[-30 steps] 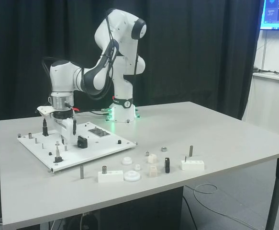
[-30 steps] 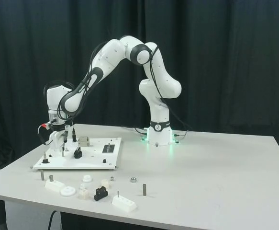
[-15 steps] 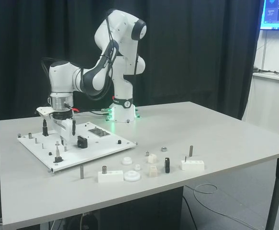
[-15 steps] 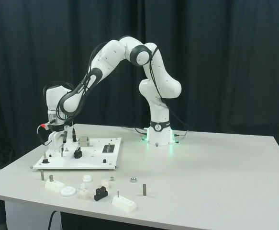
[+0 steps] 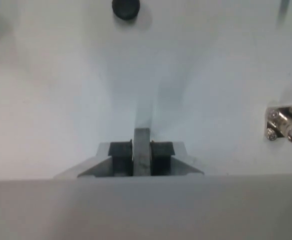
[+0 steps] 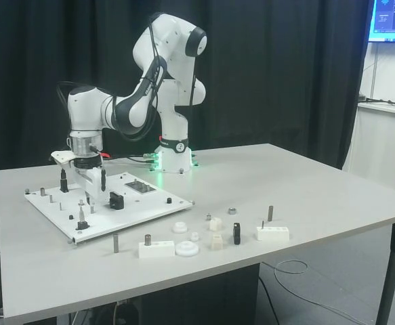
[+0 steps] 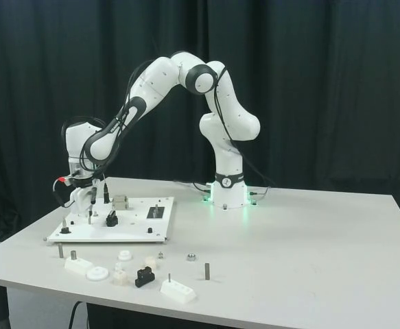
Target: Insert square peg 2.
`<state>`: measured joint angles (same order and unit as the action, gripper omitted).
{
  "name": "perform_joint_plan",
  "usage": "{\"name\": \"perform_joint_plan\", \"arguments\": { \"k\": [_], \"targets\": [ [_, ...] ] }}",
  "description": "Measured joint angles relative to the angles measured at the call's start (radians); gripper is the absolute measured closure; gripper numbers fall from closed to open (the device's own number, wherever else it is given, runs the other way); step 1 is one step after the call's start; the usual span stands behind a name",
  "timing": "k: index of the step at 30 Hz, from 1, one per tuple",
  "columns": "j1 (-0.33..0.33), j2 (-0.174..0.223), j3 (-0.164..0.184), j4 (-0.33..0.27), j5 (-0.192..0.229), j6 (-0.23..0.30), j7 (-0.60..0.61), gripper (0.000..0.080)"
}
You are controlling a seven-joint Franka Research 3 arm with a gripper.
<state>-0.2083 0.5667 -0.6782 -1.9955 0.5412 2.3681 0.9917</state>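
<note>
Claw: we saw the two-fingered gripper (image 5: 141, 156) pinching a slim grey square metal peg (image 5: 141, 150) between black pads (image 5: 118, 150).
Peg: upright, just above the flat white assembly board (image 6: 143, 203).
Board: on the grey table (image 6: 305, 183); we noted a black round knob (image 5: 125, 8) and metal connector (image 5: 285, 125) near.

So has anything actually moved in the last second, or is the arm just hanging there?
The gripper, shut on a grey square peg, has risen slightly above the white board and drifted a little toward its far-left side in the first room view. The loose parts on the grey table have not moved.
</note>
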Motion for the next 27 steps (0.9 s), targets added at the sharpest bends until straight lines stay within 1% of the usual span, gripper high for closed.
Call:
{"name": "perform_joint_plan", "arguments": {
  "k": [8, 27],
  "targets": [
    [0.0, -0.003, 0.0, 0.0, 0.0, -0.025, -0.002, 0.0728],
    [0.0, -0.004, 0.0, 0.0, 0.0, -0.043, -0.004, 0.0728]
  ]
}}
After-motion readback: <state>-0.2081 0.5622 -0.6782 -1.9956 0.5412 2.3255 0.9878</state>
